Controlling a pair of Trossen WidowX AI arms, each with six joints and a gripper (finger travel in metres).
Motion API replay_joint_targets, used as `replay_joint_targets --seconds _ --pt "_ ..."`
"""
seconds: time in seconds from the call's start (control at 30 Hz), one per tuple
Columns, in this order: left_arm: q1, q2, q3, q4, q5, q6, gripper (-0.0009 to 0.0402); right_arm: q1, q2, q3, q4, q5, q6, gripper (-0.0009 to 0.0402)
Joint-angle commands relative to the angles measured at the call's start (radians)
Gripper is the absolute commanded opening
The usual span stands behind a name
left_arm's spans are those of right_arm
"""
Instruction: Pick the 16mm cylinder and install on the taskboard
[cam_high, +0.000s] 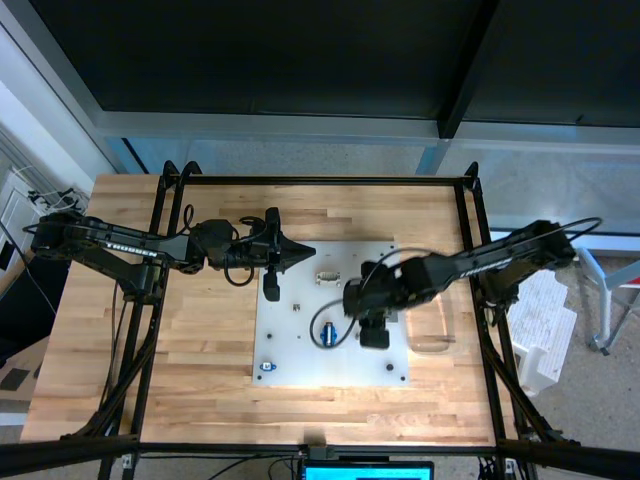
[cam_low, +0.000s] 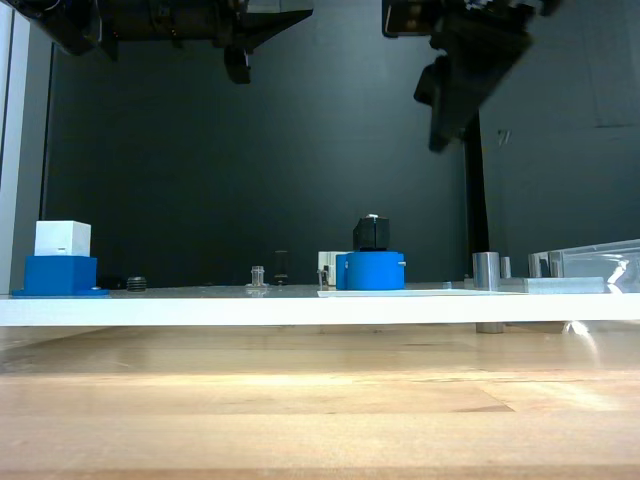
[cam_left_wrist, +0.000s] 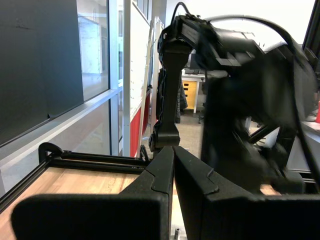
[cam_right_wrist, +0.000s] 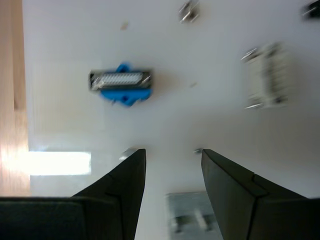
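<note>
We log a wooden table (cam_high: 150, 380) carrying the white board (cam_high: 290, 350) at its middle, with a clear tray (cam_high: 440, 325) at the board's right side. The left end effector (cam_left_wrist: 173, 150) hangs above the board's far left edge, with its fingers pressed together and nothing between them. The right end effector (cam_right_wrist: 172, 152) hangs over the board's middle, pointing down, its fingers apart and empty. A grey metal block (cam_right_wrist: 192, 217) shows on the board beneath the gap. A blue fitting (cam_low: 375, 270) stands on the board. The small silver peg (cam_low: 486, 270) stands upright at the board's right end, near the tray and apart from both end effectors.
</note>
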Motion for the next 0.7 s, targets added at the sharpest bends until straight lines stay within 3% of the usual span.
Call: replay_joint_targets --seconds 0.03,0.3,0.43,0.53,0.7 --pt "0.0 0.0 0.0 0.0 0.0 0.0 0.0 -0.038 -0.058 0.0 0.0 0.0 -0.031 0.0139" --pt "0.0 0.0 0.0 0.0 0.0 0.0 0.0 -0.124 -0.178 -0.002 0.051 -0.003 -0.149 0.0085" --pt "0.0 0.0 0.0 0.0 0.0 0.0 0.0 -0.159 -0.233 -0.019 0.146 -0.056 -0.201 0.0036" --pt "0.0 0.0 0.0 0.0 0.0 0.0 0.0 -0.176 -0.272 -0.041 0.212 -0.057 -0.234 -0.0003" --pt "0.0 0.0 0.0 0.0 0.0 0.0 0.0 -0.211 -0.344 -0.129 0.34 -0.082 -0.248 0.0007"
